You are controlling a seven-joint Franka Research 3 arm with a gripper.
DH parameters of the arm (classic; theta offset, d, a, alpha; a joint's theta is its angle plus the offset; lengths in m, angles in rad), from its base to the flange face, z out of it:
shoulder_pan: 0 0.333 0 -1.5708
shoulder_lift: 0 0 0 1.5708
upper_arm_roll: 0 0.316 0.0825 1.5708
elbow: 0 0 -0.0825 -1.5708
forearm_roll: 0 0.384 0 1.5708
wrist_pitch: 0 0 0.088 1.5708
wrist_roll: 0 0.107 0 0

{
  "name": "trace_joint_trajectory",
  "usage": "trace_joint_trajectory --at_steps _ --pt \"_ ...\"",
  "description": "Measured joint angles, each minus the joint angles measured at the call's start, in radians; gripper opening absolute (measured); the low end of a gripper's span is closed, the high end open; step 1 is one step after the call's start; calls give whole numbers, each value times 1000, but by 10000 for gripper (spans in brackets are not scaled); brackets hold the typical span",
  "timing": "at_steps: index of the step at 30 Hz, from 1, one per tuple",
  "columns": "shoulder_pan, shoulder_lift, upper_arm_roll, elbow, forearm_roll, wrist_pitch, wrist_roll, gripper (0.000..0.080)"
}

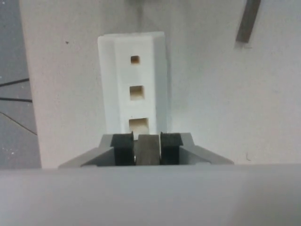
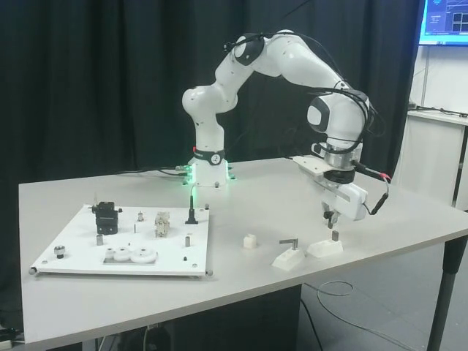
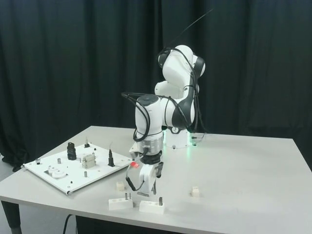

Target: Insert square peg 3.

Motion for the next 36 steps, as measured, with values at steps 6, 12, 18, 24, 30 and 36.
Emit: trace_joint_trajectory --at_steps 6,12,18,24,30,36 --pt "0 0 0 8 -10 -8 0 116" --pt "0 0 0 11 -16 -11 0 116" --pt "0 0 0 14 -18 -14 0 116" --pt "0 0 0 15 -19 -15 0 116" --pt "1 0 0 16 -24 -15 -1 116" --pt "1 0 0 18 -42 -15 -12 116"
